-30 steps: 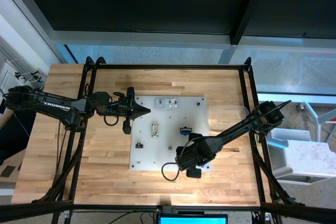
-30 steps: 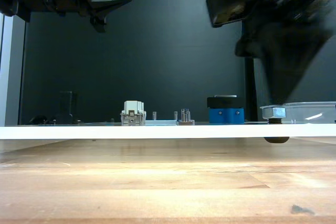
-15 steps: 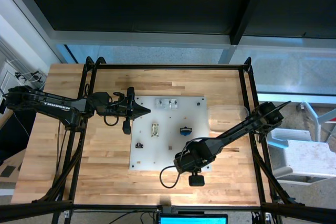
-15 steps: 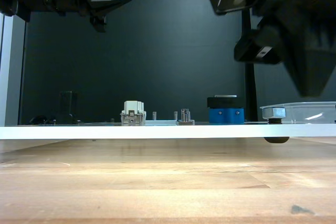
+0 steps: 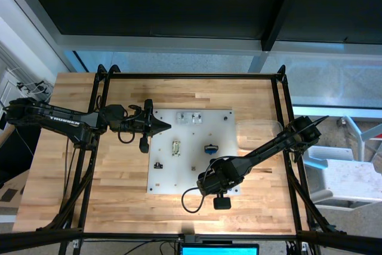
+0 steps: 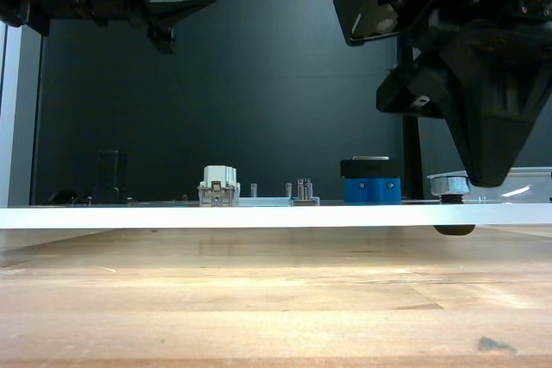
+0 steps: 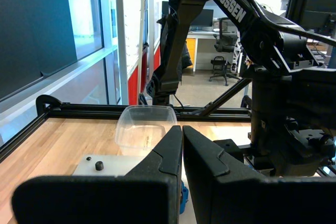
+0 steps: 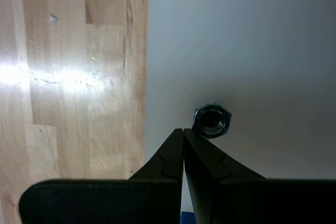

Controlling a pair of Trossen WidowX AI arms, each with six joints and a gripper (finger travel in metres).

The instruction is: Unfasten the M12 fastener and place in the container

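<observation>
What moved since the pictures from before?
The right hand, shut on nothing, came down beside the silver nut. The nut stayed on its stud, the clear container did not move, and the left hand stayed parked, shut, above the far left corner of the board.

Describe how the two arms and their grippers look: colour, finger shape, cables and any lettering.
Both arms are matt black; white TROSSEN lettering marks the right one. The left gripper, over the board's far left edge, and the right gripper, over its near right edge, have black wedge-shaped fingers tapering to a point, shut. A black cable loops at the right wrist.
</observation>
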